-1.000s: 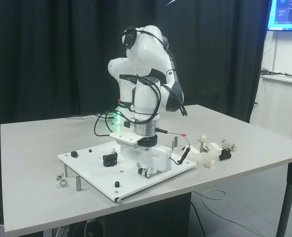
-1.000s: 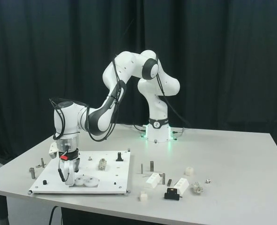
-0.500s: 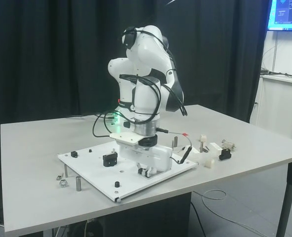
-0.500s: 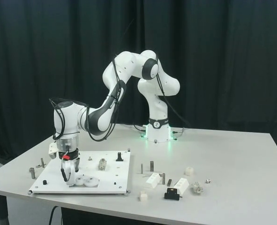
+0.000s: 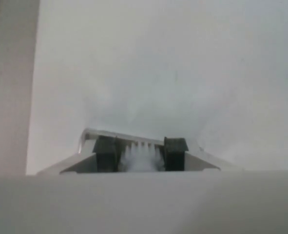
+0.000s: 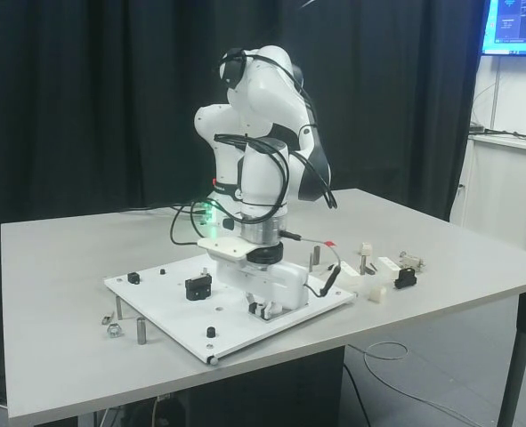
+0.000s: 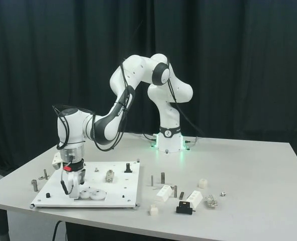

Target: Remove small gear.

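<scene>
Behind your grey table hung a black curtain. Beside the table's far end you had a white cabinet, with a lit screen above it.

From where I stand, the gripper hides the small gear down on the white board. Up close only its blurry teeth show between the black pads, its bottom cut off.

Lab: black curtains, bolted arm, grey table.
</scene>
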You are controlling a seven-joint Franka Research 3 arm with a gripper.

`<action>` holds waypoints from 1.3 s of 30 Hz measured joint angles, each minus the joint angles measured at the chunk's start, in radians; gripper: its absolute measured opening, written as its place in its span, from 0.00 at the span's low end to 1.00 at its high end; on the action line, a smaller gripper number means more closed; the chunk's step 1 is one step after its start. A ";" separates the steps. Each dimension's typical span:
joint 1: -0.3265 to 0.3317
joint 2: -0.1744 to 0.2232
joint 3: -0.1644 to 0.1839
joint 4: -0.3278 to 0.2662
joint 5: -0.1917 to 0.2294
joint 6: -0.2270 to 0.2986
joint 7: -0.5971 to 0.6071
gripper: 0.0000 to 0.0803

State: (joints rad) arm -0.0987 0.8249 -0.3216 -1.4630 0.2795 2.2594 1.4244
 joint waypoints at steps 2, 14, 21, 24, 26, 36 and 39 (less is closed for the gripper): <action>0.000 0.000 0.000 0.000 0.000 0.000 0.022 0.25; 0.001 0.000 -0.001 0.005 -0.003 -0.010 -0.053 0.25; 0.001 0.000 -0.002 0.007 -0.002 -0.012 -0.040 0.25; 0.001 0.000 -0.002 0.007 -0.002 -0.012 0.001 0.25; 0.001 0.000 -0.002 0.007 -0.002 -0.012 0.019 0.25; 0.002 0.000 -0.002 0.007 -0.007 -0.012 -0.001 0.25; 0.003 0.000 -0.002 0.007 -0.009 -0.012 -0.030 0.25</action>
State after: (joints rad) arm -0.0961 0.8253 -0.3235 -1.4561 0.2702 2.2474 1.3947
